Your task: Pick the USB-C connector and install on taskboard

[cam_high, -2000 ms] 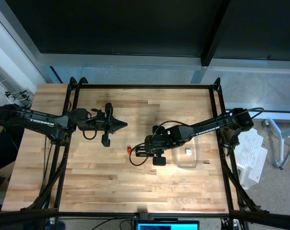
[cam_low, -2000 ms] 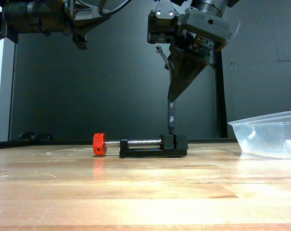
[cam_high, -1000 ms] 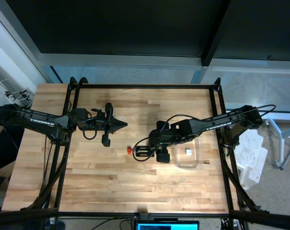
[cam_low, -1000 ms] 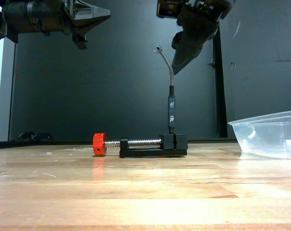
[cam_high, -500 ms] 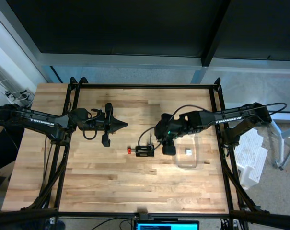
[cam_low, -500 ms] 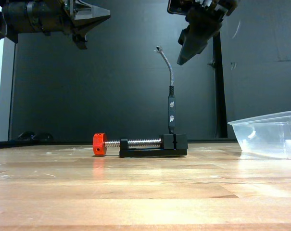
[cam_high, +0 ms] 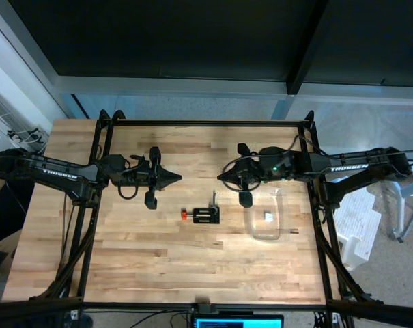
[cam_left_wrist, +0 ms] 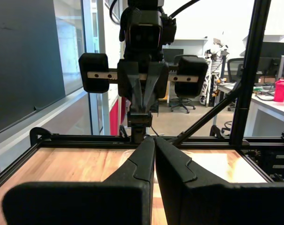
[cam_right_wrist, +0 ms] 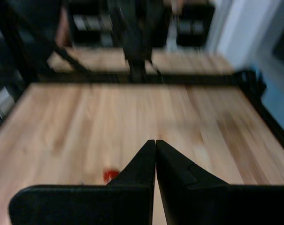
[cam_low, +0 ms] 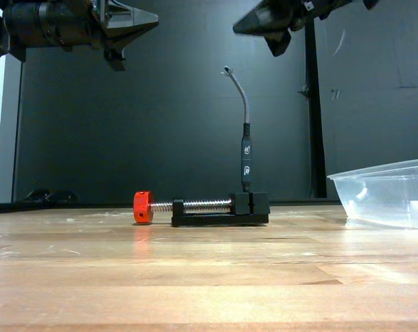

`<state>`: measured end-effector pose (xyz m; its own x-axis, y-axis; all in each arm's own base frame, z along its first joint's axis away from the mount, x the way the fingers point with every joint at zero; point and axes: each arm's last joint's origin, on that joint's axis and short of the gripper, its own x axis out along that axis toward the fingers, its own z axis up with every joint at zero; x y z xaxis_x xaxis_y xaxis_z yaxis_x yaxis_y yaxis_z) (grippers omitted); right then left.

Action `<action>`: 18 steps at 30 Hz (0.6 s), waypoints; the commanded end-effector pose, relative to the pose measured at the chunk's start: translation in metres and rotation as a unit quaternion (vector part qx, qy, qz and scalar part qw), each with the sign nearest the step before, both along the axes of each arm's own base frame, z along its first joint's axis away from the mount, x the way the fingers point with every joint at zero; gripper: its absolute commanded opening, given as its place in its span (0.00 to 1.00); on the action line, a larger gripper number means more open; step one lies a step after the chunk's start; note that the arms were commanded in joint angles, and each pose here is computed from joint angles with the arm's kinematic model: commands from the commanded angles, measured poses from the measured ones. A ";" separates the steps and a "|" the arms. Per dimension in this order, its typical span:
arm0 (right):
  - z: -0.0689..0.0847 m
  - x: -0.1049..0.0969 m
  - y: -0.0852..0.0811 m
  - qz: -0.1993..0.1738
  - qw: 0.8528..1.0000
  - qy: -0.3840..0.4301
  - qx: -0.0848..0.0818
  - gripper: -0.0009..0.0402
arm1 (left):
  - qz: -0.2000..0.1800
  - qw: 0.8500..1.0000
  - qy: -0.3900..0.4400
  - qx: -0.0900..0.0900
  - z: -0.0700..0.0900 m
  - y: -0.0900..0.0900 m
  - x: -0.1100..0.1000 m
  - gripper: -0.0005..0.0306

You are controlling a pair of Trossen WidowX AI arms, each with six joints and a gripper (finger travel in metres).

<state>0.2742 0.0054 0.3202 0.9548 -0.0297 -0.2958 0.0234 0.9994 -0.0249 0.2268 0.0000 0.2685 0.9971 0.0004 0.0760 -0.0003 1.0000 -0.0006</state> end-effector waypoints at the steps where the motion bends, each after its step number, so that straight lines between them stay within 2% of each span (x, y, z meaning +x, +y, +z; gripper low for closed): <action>1: -0.004 -0.009 -0.001 0.000 0.998 -0.066 0.004 0.02 | 0.000 1.000 0.000 0.000 0.000 0.000 0.000 0.02; 5: -0.011 -0.019 -0.004 -0.006 0.994 -0.110 0.009 0.02 | 0.000 1.000 0.000 0.000 0.000 0.000 0.000 0.02; 11: -0.020 -0.030 -0.008 -0.012 0.991 -0.131 0.012 0.02 | 0.000 1.000 0.000 0.000 0.000 0.000 0.000 0.02; 15: -0.027 -0.033 -0.015 0.006 0.991 -0.135 0.022 0.02 | 0.000 1.000 0.000 0.000 0.000 0.000 0.000 0.02; 18: -0.029 -0.034 -0.017 0.005 0.990 -0.141 0.020 0.02 | 0.000 1.000 0.000 0.000 0.000 0.000 0.000 0.02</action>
